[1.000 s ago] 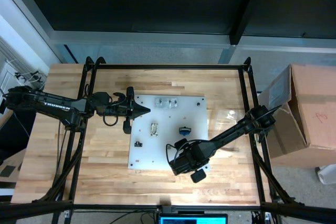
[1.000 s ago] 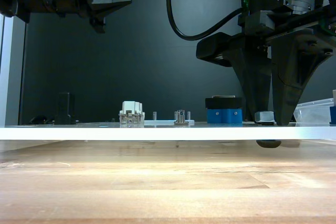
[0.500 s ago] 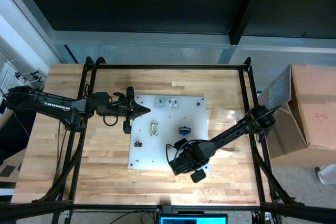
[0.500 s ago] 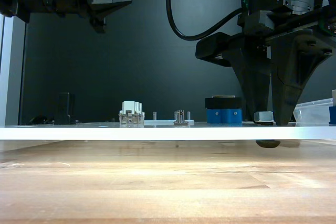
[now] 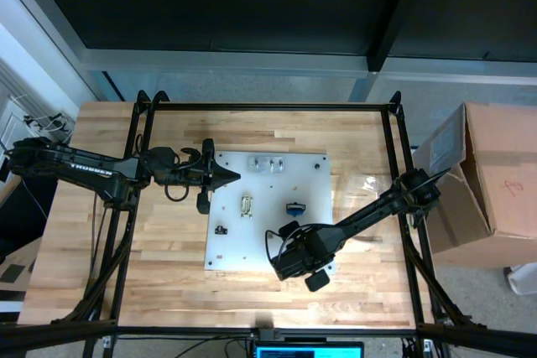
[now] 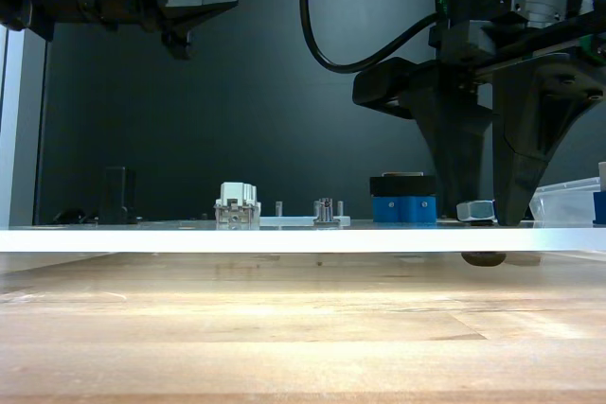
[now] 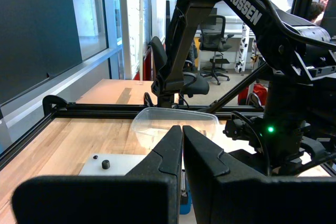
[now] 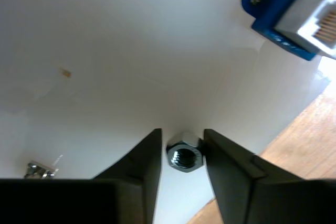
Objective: Pick the M12 nut and place it on its threads and fasten
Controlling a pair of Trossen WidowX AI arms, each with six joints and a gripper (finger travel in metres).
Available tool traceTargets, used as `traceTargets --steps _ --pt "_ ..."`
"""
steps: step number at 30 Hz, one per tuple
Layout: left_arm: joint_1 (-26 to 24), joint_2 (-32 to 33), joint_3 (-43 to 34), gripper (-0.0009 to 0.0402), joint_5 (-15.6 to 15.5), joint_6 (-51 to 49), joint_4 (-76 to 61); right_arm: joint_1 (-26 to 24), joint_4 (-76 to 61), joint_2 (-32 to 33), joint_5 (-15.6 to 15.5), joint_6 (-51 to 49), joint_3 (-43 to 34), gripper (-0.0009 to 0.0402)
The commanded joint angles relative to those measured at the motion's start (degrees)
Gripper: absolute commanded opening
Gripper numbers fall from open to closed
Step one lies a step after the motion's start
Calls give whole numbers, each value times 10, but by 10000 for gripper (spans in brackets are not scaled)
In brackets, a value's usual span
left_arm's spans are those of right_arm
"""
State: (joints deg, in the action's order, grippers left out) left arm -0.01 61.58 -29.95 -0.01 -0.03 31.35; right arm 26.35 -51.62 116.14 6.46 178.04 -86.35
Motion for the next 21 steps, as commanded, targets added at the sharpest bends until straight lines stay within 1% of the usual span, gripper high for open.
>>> traceTargets --steps 1,6,8,12,15,18,19,21 --pt "0 0 0 0 0 0 0 1 -2 -8 -4 0 -1 162" --pt "0 0 0 0 0 0 0 2 -1 -18 -8 -16 -1 208" --pt "0 0 0 0 0 0 0 2 -2 -26 -20 -47 -1 221" --pt "0 0 0 0 0 0 0 2 -13 -45 -24 -129 -1 238" --pt "0 0 0 0 0 0 0 2 -51 -61 -23 -229 -1 242" --pt "0 0 0 0 0 0 0 2 -95 -71 -11 -361 0 239" --pt "0 0 0 0 0 0 0 2 -101 -72 -5 -414 0 237" --pt "0 0 0 0 0 0 0 2 -102 -74 23 -531 0 234"
